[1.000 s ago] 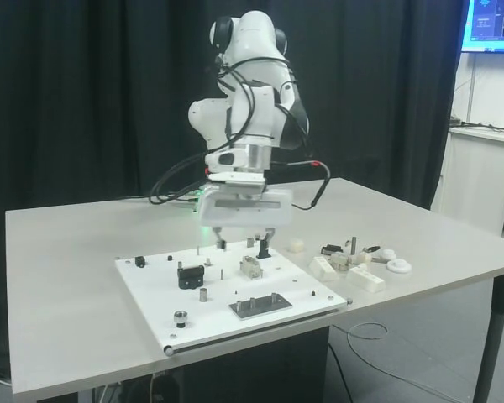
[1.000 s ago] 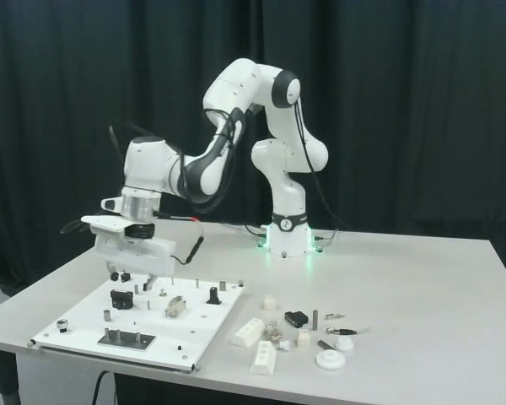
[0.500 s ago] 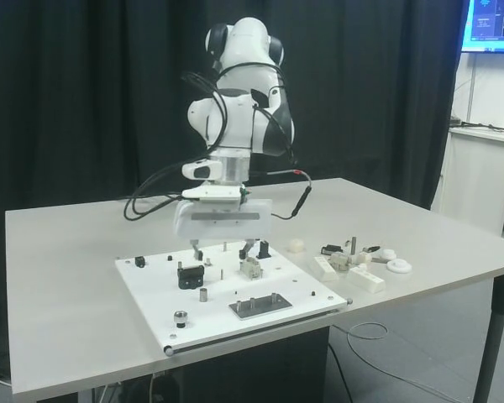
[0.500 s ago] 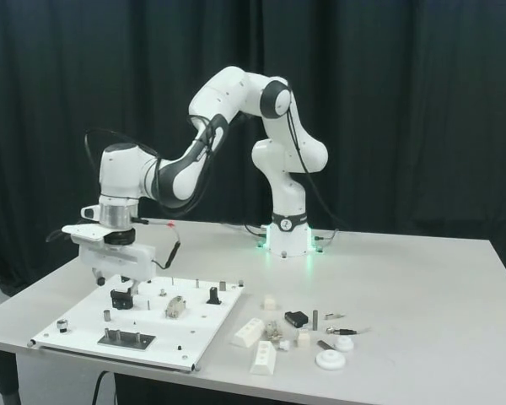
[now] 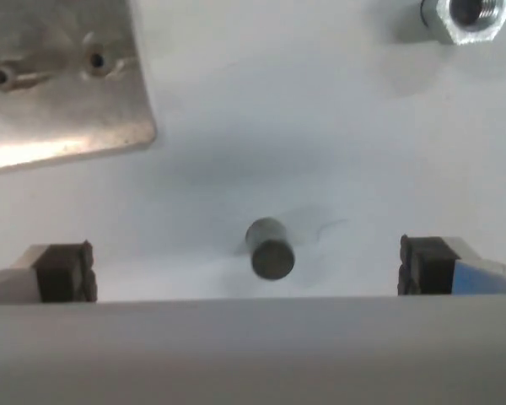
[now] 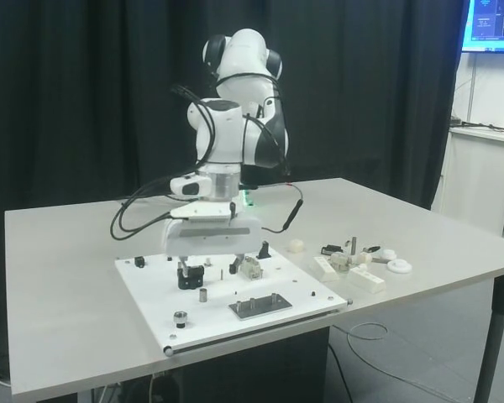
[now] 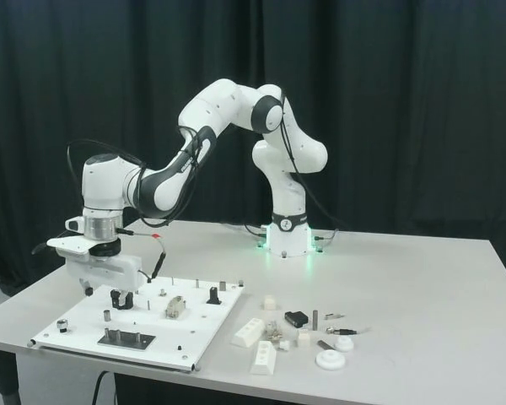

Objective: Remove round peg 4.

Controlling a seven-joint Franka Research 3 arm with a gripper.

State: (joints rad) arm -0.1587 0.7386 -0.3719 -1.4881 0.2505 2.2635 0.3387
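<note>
- Gripper point(image 5: 244, 268) hangs over the near-left part of the white board point(image 6: 151, 290). Jaws wide open, nothing held; the wrist view shows one black pad point(image 5: 65, 272) on each side.
- Peg point(image 5: 270, 248): a short dark upright cylinder, seated in the board, about midway between the pads and touching neither. I take this to be round peg 4; no label is visible, so that is a judgement.
- Metal plate point(image 5: 59, 76) with its own two small pins lies near the peg; a hex nut point(image 5: 460, 18) sits well apart on the other side.
- Progress: approach and alignment look done. Grasp not yet made, and peg not lifted.
- Left to do: descend, close on peg, pull straight up.
- Loose white parts point(image 6: 353, 267) lie on the table point(image 6: 59, 277) right of the board, not involved.
</note>
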